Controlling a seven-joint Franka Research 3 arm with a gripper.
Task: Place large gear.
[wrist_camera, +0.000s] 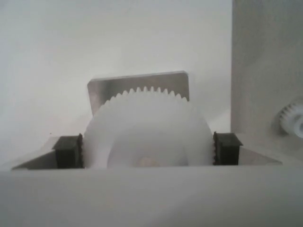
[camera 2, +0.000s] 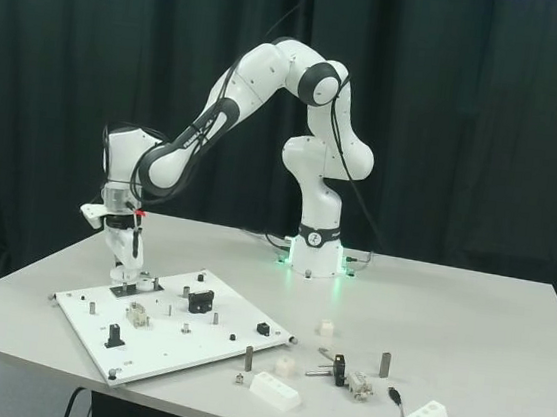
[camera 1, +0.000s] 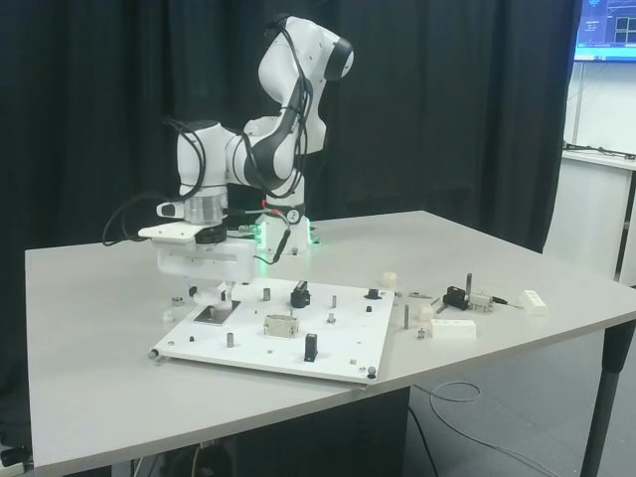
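From the wrist camera, the hand (wrist_camera: pixel 147 150) is clenched on one large gear (wrist_camera: pixel 147 130), a black ribbed fingertip (wrist_camera: pixel 67 151) pressed against each side of its rim. The gear is white, with fine teeth all round its edge. Its flat face is turned toward the camera, so its axis runs along the camera's line of sight, and its width spans the gap between the two fingers. Behind it lies a grey metal plate (wrist_camera: pixel 138 85), squared at the corners. A second, much smaller white gear (wrist_camera: pixel 292 118) shows at the edge of the picture, near a pale board (wrist_camera: pixel 265 66).

In the first room view, the white arm (camera 1: pixel 260 144) bends down low over the far left corner of a white board (camera 1: pixel 278 343) that lies on the grey counter (camera 1: pixel 89 328). The hand (camera 1: pixel 221 291) hangs just above a small grey plate (camera 1: pixel 212 315) on that corner; the gear itself is too small to make out here. Several posts and small black fittings stand on the board. Off its right side, two white blocks (camera 1: pixel 452 327) and a few small parts lie on the counter.

In the second room view, the hand (camera 2: pixel 128 270) is at the board's (camera 2: pixel 168 342) back left corner, close above it. Two white blocks (camera 2: pixel 276 390) lie near the front edge of the counter (camera 2: pixel 486 333).
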